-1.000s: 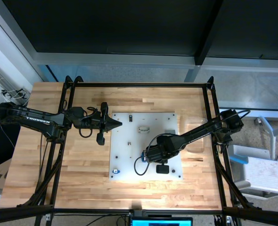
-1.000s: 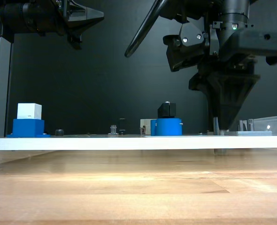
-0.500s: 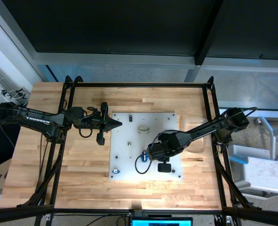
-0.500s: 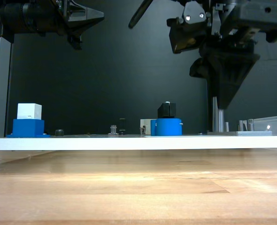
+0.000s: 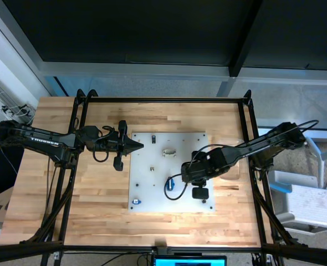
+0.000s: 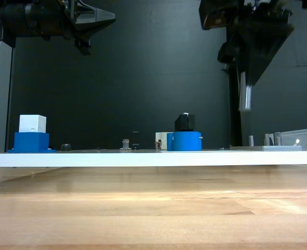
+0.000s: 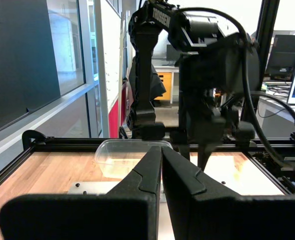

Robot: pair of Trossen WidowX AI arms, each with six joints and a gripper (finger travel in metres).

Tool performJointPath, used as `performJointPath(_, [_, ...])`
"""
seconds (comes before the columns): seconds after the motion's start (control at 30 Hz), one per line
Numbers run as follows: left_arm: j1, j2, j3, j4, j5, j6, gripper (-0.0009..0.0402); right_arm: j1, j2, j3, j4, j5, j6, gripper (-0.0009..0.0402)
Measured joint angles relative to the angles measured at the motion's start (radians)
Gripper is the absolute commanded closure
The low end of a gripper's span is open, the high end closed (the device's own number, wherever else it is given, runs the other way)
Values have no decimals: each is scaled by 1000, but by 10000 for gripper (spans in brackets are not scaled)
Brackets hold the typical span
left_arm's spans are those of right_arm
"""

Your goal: Pick the 16mm cylinder and place it in the container

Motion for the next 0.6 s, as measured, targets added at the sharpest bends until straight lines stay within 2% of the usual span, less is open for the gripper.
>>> performJointPath(0.33, [0,0,0,0,0,0,393,-34,-151,-35,-119,0,3,384])
performJointPath(0.6, [0,0,0,-1,0,0,393,-68,-294,-156,-136,-10,3,384])
